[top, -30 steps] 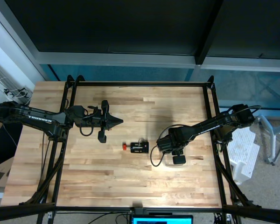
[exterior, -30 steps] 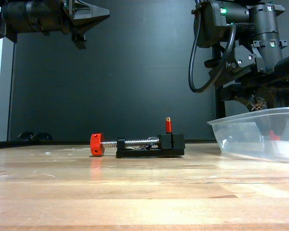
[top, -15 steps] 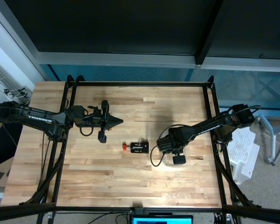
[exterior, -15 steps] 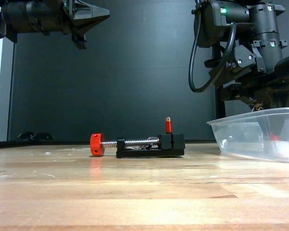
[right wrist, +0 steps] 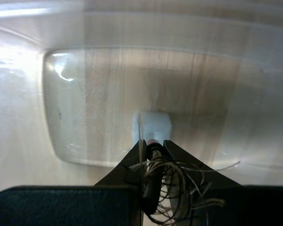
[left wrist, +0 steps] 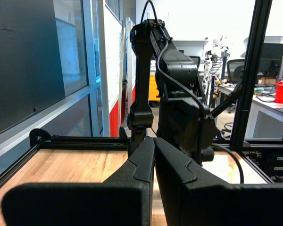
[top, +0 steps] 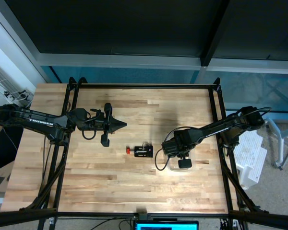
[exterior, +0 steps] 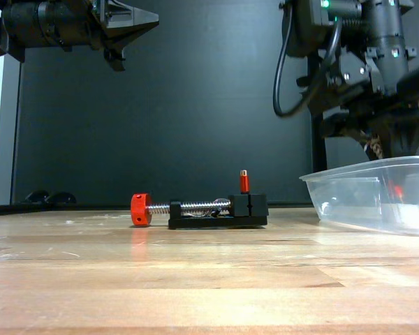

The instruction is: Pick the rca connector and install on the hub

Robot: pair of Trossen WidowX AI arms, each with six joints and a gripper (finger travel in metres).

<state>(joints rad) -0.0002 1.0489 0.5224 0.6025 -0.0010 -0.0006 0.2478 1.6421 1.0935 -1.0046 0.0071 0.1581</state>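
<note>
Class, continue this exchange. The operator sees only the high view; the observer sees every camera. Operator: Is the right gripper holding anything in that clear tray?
Observer: Yes; the right wrist view shows the right gripper shut on the connector, wires trailing.
Operator: Is it above the rim?
Observer: No; the low view shows it red through the tray wall, below the rim.
Operator: The left gripper?
Observer: The left gripper hangs high at the left; its wrist view shows it shut, empty.

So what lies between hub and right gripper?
Low view: bare table beside the hub, then clear tray's wall; right gripper, inside, holds the rca connector. Left gripper hangs high, leftward.
</note>
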